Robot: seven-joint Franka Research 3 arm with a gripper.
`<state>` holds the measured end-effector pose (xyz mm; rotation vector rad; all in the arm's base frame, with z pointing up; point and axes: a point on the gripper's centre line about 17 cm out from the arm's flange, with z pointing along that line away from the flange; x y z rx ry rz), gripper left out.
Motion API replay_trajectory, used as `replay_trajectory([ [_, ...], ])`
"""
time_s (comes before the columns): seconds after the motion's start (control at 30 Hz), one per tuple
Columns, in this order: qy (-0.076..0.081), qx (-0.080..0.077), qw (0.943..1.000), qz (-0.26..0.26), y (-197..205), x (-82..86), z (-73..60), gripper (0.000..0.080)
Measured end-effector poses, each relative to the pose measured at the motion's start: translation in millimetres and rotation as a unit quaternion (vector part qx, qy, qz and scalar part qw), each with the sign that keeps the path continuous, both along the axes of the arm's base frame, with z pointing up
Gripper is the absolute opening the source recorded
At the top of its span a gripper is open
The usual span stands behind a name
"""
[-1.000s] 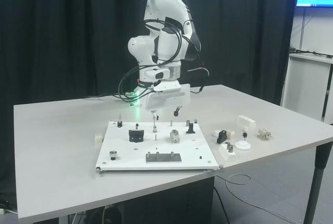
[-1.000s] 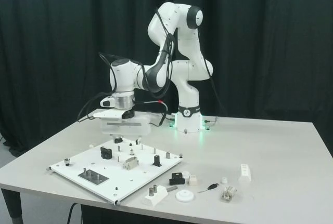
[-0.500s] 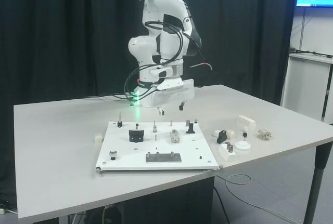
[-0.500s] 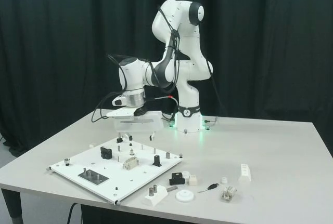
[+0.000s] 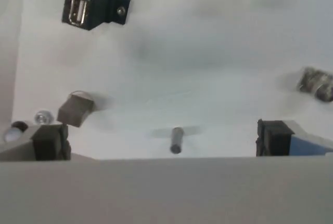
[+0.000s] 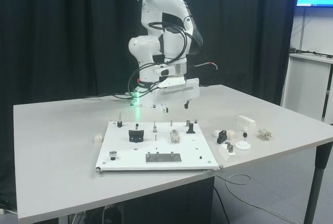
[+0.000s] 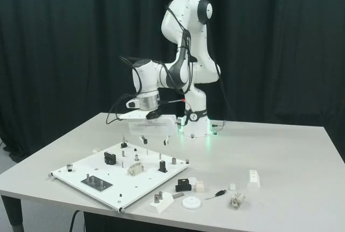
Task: Remove square peg 4.
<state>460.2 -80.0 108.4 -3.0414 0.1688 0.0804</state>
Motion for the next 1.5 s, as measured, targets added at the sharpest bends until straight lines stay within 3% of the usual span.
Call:
replay_trajectory([
  [0.37, 0.013, -0.005, 0.9984, -0.055, 27.2, -8.6, -10.5, 0.0800],
  [0.9, 0.019, -0.014, 0.9900, -0.139, 46.7, -10.4, -17.2, 0.0800],
  [1.5, 0.021, -0.020, 0.9861, -0.163, 60.9, -15.8, -26.5, 0.0800],
])
